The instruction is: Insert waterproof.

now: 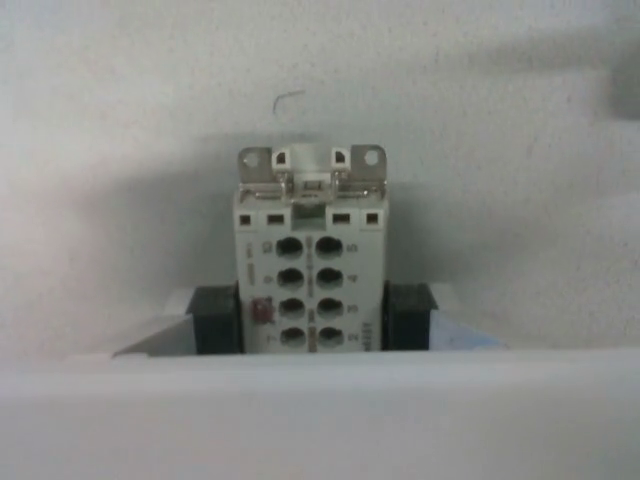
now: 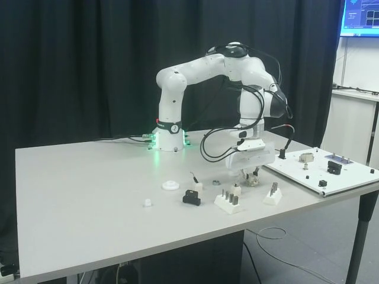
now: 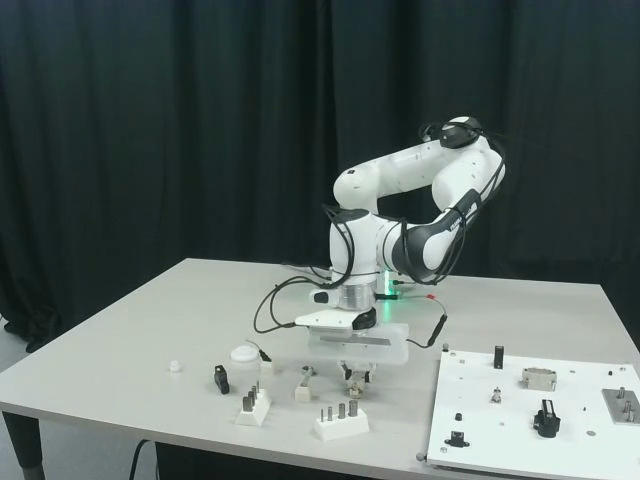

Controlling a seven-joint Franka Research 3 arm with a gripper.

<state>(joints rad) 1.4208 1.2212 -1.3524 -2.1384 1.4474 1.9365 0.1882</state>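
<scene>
Tool [image 1: 312, 320] pinching connector [image 1: 312, 262] between black fingers [image 1: 213, 318], low over bench [image 2: 89, 183]. Connector upright in grip, numbered holes facing wrist camera, metal clip on far end. Held near white board [image 2: 323, 171], between board and peg blocks [image 2: 228, 200]; contact with bench not discernible.

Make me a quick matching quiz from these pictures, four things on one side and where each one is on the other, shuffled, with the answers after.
Things:
1. connector block
2. white board
3. green light
4. pincer

Places:
A. at the arm's base
B. low over the table, just above the small parts
C. clamped between the two black fingers
D. lying at the table's end, beside the arm

Pairs: 1-C, 2-D, 3-A, 4-B
</scene>
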